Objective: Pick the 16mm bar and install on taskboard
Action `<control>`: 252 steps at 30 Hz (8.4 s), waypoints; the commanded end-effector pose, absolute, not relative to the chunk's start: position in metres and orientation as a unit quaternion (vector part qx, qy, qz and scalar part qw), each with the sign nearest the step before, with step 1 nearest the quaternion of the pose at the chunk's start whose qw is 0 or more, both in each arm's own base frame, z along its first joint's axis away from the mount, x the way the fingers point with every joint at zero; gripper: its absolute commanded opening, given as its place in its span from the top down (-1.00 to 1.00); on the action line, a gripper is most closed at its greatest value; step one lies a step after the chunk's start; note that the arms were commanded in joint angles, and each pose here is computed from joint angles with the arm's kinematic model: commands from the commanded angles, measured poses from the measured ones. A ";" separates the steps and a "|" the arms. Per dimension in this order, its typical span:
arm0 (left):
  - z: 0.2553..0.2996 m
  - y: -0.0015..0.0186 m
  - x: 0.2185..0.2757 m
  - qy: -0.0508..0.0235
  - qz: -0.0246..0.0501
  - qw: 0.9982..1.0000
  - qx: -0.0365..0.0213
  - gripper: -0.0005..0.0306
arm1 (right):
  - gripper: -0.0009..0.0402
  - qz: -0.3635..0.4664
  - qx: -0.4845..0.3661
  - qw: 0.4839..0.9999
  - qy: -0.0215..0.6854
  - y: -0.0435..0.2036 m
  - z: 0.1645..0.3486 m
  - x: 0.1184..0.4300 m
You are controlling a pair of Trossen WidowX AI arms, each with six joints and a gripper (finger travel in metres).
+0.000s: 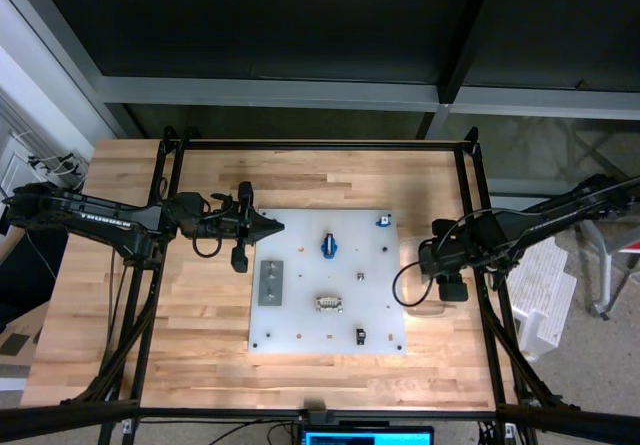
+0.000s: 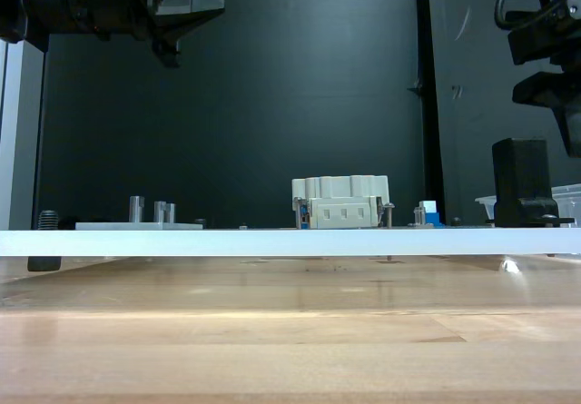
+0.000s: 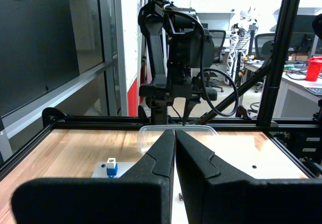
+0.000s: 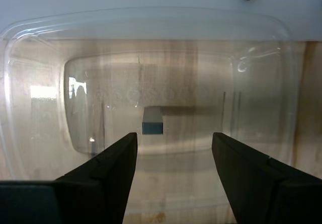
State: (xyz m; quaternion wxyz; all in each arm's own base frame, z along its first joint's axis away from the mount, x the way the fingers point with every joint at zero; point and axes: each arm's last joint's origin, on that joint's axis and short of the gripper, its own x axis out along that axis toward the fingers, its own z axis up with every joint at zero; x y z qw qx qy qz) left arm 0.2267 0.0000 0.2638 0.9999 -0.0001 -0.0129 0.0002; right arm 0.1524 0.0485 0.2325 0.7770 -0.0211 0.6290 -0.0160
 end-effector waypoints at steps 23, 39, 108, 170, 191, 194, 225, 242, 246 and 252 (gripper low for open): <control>0.2639 0.0000 0.2268 -0.013 0.000 1.000 0.000 0.97 | -0.08 0.007 -0.037 0.778 0.627 0.059 0.196 0.152; 0.2639 0.0000 0.2268 -0.013 0.000 1.000 0.000 0.96 | 0.05 0.002 -0.031 0.775 0.631 0.058 0.178 0.149; 0.2639 0.0000 0.2268 -0.013 0.000 1.000 0.000 0.96 | 0.90 -0.006 -0.024 0.772 0.635 0.058 0.193 0.149; 0.2640 0.0000 0.2268 -0.013 0.000 1.000 0.000 0.97 | 0.90 -0.022 0.005 0.761 0.648 0.160 0.248 0.233; 0.2639 0.0001 0.2268 -0.013 0.000 1.000 0.000 0.96 | 0.90 -0.015 0.004 0.765 0.643 0.196 0.231 0.254; 0.2639 0.0000 0.2268 -0.013 0.000 1.000 0.000 0.96 | 0.90 -0.017 0.001 0.764 0.645 0.198 0.228 0.255; 0.2639 0.0000 0.2268 -0.013 0.000 1.000 0.000 0.97 | 0.90 -0.018 -0.003 0.765 0.644 0.204 0.210 0.261; 0.2639 0.0001 0.2268 -0.013 0.000 1.000 0.000 0.97 | 0.90 -0.014 0.005 0.762 0.647 0.205 0.210 0.261; 0.2640 0.0001 0.2268 -0.013 0.000 1.000 0.000 0.97 | 0.90 -0.014 0.005 0.762 0.647 0.205 0.210 0.261; 0.2639 0.0001 0.2268 -0.013 0.000 1.000 0.000 0.97 | 0.90 -0.015 0.005 0.762 0.648 0.204 0.207 0.261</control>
